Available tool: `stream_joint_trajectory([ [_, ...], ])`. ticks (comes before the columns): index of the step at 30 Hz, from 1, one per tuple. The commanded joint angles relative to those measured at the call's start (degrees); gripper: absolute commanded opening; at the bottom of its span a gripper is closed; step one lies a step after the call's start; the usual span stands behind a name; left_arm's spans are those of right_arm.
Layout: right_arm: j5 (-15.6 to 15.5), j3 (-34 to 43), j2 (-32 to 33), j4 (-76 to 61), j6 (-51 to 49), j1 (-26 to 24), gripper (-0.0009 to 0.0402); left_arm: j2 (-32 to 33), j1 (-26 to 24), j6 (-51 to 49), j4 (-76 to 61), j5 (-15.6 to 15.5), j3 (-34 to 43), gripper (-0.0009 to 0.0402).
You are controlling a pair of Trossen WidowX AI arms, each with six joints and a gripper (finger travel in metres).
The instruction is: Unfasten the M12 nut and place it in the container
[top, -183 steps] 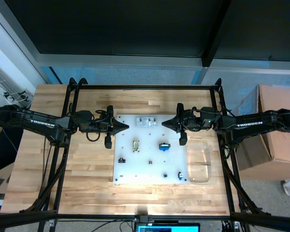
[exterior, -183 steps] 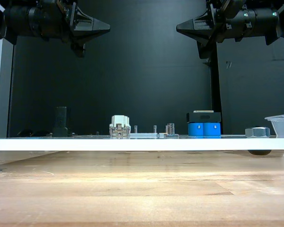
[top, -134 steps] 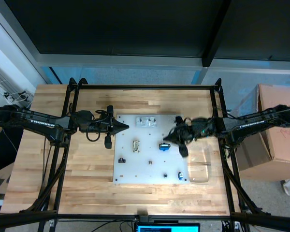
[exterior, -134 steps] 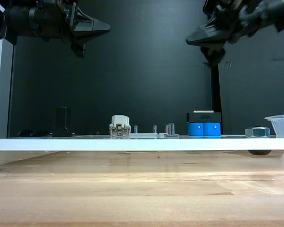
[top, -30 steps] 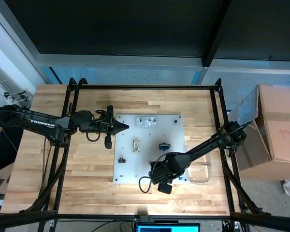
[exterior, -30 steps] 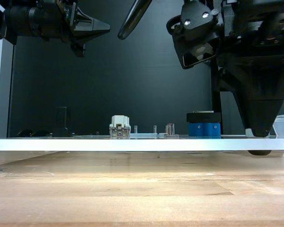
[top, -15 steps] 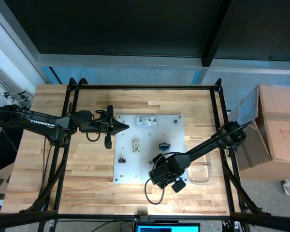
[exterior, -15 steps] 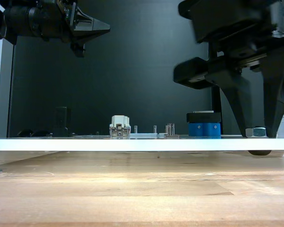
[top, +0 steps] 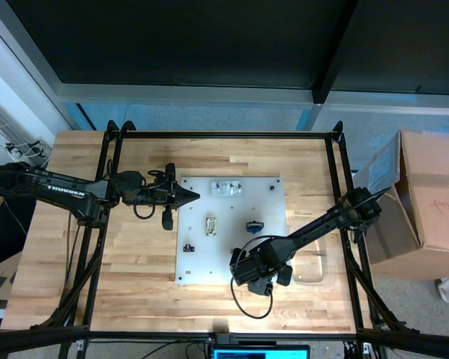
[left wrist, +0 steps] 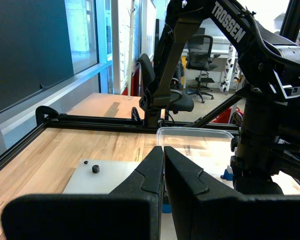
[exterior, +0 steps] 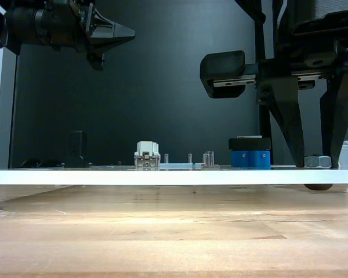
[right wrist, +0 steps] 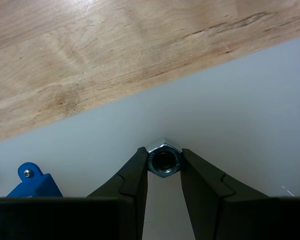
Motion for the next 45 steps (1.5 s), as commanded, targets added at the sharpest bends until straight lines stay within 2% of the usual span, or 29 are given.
stream_joint_trajectory([
  [1, 0.09, 0.02, 0.04, 0.2, 0.72, 0.0, 0.003, 0.02, 0.02, 0.0, 0.02, 0.0, 0.02, 0.0],
  [5, 0.11, 0.02, 0.04, 0.28, 1.68, 0.0, 0.0069, 0.02, 0.0, 0.0, 0.02, 0.0, 0.02, 0.0],
  [13, 0.15, 0.02, -0.39, 0.37, 3.85, 0.02, 0.0175, 0.02, 0.0, 0.0, 0.02, 0.0, 0.02, 0.0],
  [16, 0.11, 0.04, -1.29, -0.55, 6.08, 0.13, 0.0196, 0.02, 0.0, 0.0, 0.0, 0.0, 0.02, 0.0],
  [19, 0.04, 0.02, -2.73, -1.29, 13.7, 0.17, 0.02, 0.02, 0.0, 0.0, 0.02, 0.0, 0.02, 0.0],
  [22, -0.42, 0.02, -4.59, -1.62, 24.65, 0.15, 0.0192, 0.02, 0.0, 0.0, 0.0, 0.0, 0.02, 0.0],
  [24, -0.44, 0.02, -5.86, -1.6, 35.39, 0.13, 0.0178, 0.02, 0.0, 0.0, 0.02, 0.0, 0.02, 0.0],
  [28, -0.46, 0.02, -7.1, -2.34, 56.22, 0.0, 0.0129, 0.02, 0.02, 0.0, 0.0, 0.0, 0.02, 0.0],
  [30, -1.11, -0.11, -7.3, -3.21, 62.31, 0.02, 0.0097, 0.02, 0.0, 0.0, 0.02, 0.0, 0.02, 0.0],
  [32, -3.04, -0.72, -7.28, -3.08, 65.31, 0.02, 0.0062, 0.02, 0.02, 0.0, 0.02, 0.0, 0.02, 0.0],
  [35, -3.45, -1.99, -7.28, -1.53, 67.69, 0.13, -0.0001, 0.02, 0.02, 0.0, 0.0, 0.0, 0.02, 0.0],
  [39, -3.54, -3.28, -7.04, 0.48, 68.63, 0.26, 0.0003, 0.02, 0.0, 0.0, 0.0, 0.0, 0.02, 0.0],
  [45, -5.99, -5.51, -6.97, 4.28, 69.24, 0.72, 0.0, 0.02, 0.02, 0.0, 0.02, 0.0, 0.02, 0.0],
])
